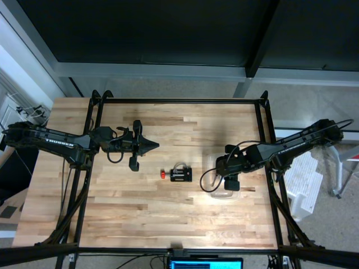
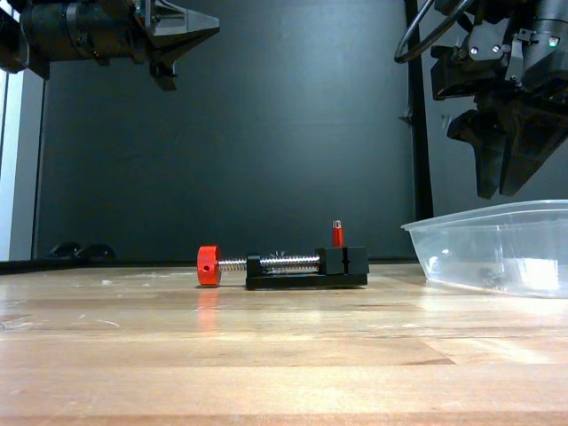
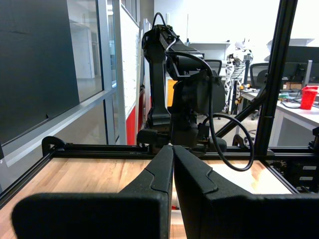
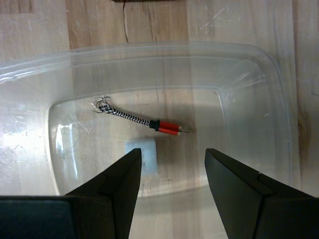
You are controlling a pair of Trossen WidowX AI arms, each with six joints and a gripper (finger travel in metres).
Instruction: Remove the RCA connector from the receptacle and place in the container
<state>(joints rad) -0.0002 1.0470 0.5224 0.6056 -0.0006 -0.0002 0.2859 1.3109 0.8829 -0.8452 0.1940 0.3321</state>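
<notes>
The RCA connector (image 4: 158, 124), a braided grey lead with a red end, lies flat on the floor of the clear container (image 4: 149, 50), apart from the gripper. My right gripper (image 4: 172, 154) hangs open directly above it, fingers spread, holding nothing; the high view shows this gripper (image 1: 231, 182) over the container (image 1: 221, 195). The receptacle (image 1: 180, 174), a black block with a red knob, sits mid-table left of the container (image 2: 497, 244); a short red stub (image 2: 337, 232) stands on it. My left gripper (image 1: 152, 145) hovers shut at the far left, well above the table.
A small white-blue square piece (image 4: 141, 155) lies in the container beside the connector. A black frame rail (image 1: 179, 101) borders the wooden table at the back and sides. The right arm's cable loop (image 1: 208, 179) hangs between receptacle and container.
</notes>
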